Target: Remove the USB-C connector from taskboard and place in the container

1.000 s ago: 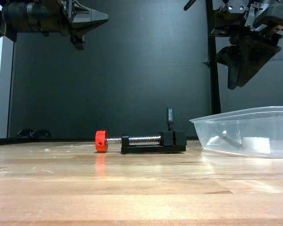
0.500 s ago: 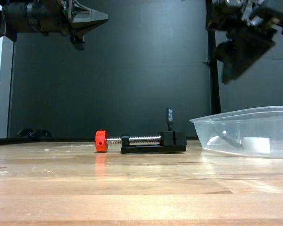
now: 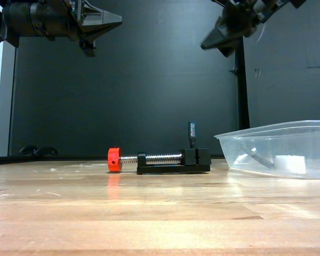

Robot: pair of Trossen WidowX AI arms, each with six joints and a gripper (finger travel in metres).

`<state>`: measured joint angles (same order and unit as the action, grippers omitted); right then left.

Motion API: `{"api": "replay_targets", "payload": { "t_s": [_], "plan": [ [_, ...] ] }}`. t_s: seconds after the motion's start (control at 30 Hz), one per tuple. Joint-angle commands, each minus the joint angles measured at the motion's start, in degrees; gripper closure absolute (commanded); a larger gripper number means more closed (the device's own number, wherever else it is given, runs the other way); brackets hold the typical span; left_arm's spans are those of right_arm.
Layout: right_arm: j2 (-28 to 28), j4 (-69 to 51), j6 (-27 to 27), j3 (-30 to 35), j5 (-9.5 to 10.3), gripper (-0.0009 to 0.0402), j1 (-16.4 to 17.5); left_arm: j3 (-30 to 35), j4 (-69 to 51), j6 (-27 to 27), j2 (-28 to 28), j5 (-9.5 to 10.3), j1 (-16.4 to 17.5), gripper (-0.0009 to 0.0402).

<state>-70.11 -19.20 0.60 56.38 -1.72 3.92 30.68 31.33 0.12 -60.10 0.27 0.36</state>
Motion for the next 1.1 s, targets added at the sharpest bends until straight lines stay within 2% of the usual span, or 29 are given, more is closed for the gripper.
{"api": "replay_targets", "payload": {
  "t_s": [0.03,0.2,0.27,0.3,0.57,0.9,1.1],
  "plan": [
    [0.24,5.14,-1.68,0.0,3.1,0.039,-1.88,0.02,0.02,0.0,0.0,0.0,0.02,0.0393],
    [0.28,13.14,-3.61,0.0,3.96,0.0395,-4.63,0.02,0.02,0.0,-0.02,0.0,0.0,0.0393],
    [0.28,15.76,-4.24,0.0,6.93,0.0392,-5.79,0.02,0.02,0.0,0.0,0.0,0.02,0.0393],
    [0.26,17.05,-4.09,-0.02,7.8,0.0392,-6.29,0.02,0.02,0.0,0.0,0.0,0.0,0.0393],
    [0.39,27.63,-4.31,-2.19,7.82,0.0393,-7.82,0.02,0.02,0.0,0.0,0.0,0.0,0.0393],
    [0.66,43.25,-2.36,-9.97,7.8,0.0393,-7.82,0.02,0.02,0.0,0.0,0.0,0.0,0.0393],
    [1.79,46.97,-2.43,-13.42,7.78,0.0393,-7.8,0.02,0.02,0.0,0.0,0.0,0.0,0.0393]
  ]
}}
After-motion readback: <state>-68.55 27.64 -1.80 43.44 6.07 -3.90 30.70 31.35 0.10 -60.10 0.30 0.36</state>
